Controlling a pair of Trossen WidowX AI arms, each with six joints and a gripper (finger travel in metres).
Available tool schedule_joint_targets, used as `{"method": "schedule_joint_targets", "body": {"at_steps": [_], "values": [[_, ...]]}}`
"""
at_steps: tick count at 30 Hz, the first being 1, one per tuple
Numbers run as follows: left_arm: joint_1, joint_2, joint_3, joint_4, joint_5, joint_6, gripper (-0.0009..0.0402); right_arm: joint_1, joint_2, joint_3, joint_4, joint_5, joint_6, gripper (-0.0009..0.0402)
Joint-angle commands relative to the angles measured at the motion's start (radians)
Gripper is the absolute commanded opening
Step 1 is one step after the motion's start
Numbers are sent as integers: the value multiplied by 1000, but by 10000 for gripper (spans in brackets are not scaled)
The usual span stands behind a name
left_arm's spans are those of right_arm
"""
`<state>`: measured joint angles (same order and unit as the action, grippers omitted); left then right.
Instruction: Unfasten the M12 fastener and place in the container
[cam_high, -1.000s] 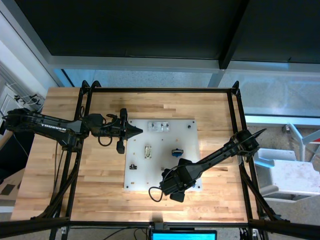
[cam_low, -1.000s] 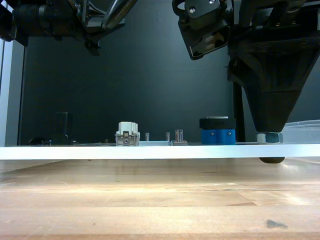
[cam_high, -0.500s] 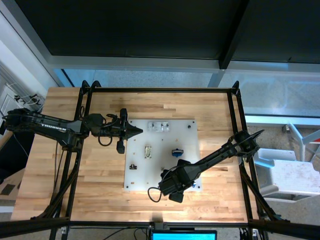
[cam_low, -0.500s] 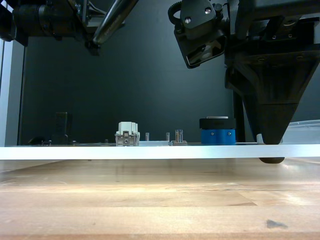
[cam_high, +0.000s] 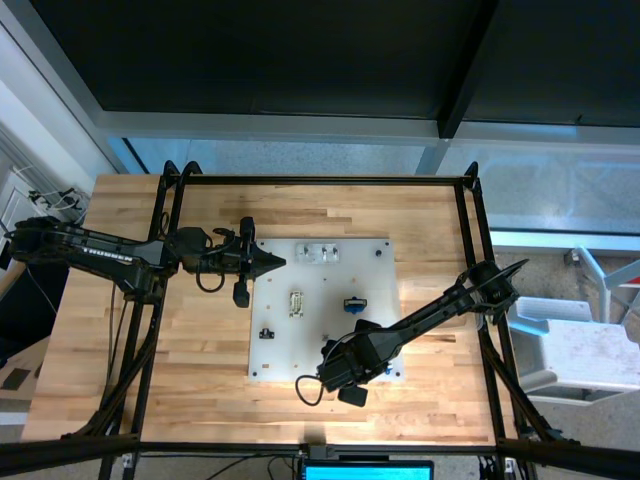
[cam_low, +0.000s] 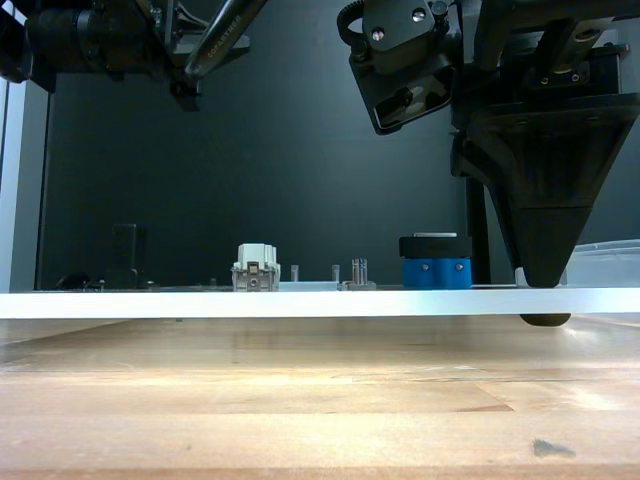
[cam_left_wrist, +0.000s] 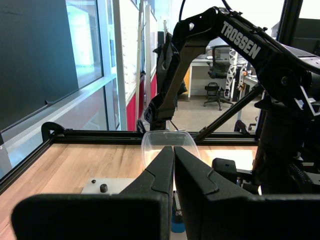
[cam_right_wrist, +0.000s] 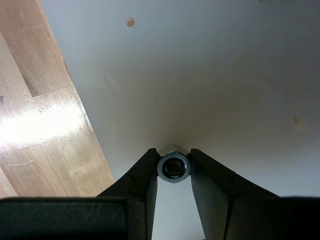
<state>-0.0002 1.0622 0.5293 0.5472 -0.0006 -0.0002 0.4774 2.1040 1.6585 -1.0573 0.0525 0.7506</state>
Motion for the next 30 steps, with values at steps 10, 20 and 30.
{"method": "schedule_joint_targets", "body": {"at_steps": [10, 20, 30], "values": [[0, 0, 0, 0, 0, 0, 0, 0, -10, 1, 28, 4, -163, 7], [0, 0, 0, 0, 0, 0, 0, 0, -2, 1, 33, 6, -529, 9], [0, 0, 0, 0, 0, 0, 0, 0, -3, 1, 29, 7, -1056, 9]]}}
